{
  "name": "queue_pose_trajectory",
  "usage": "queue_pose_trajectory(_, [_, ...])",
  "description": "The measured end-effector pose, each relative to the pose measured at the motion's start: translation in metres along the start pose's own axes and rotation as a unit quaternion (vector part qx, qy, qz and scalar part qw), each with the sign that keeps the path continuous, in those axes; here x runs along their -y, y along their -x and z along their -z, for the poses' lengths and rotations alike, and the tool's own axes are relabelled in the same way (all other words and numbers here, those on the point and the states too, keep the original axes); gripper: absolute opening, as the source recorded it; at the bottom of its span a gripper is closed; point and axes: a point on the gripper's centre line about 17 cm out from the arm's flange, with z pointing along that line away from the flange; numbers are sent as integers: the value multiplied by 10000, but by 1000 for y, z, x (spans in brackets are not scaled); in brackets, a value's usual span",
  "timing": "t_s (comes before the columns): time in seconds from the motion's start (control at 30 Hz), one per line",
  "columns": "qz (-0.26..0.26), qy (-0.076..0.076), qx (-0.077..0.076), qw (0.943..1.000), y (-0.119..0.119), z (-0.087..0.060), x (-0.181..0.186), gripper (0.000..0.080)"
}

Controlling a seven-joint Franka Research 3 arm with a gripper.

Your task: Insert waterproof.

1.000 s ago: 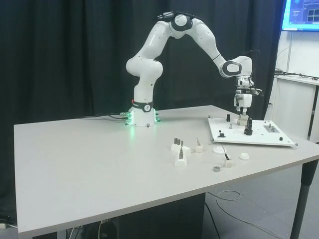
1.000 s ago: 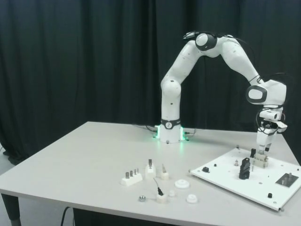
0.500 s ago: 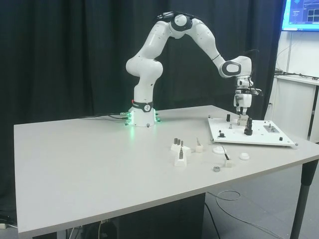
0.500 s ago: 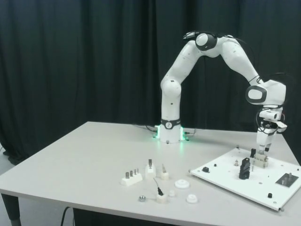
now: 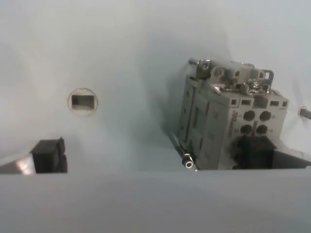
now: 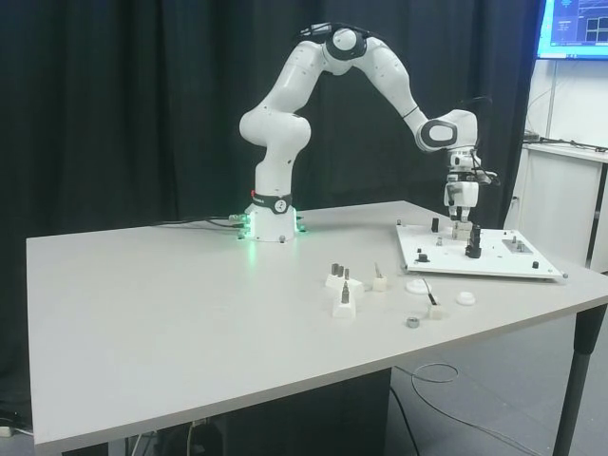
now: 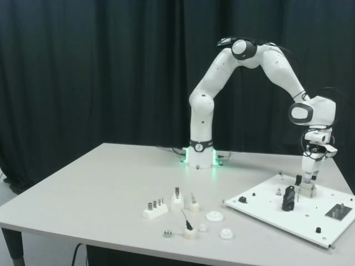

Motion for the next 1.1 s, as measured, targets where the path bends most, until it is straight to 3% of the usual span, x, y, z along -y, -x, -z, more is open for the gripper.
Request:
queue_pose_trajectory(0.4, [-109, -103, -32, 9999, -1, 2, 0, 800])
queue_pose_trajectory(0.77, [-234, -387, -96, 9989, -5, 9, -4, 800])
queue_pose_trajectory(1.1, [-275, -544, -76, 9981, -5, 22, -11, 800])
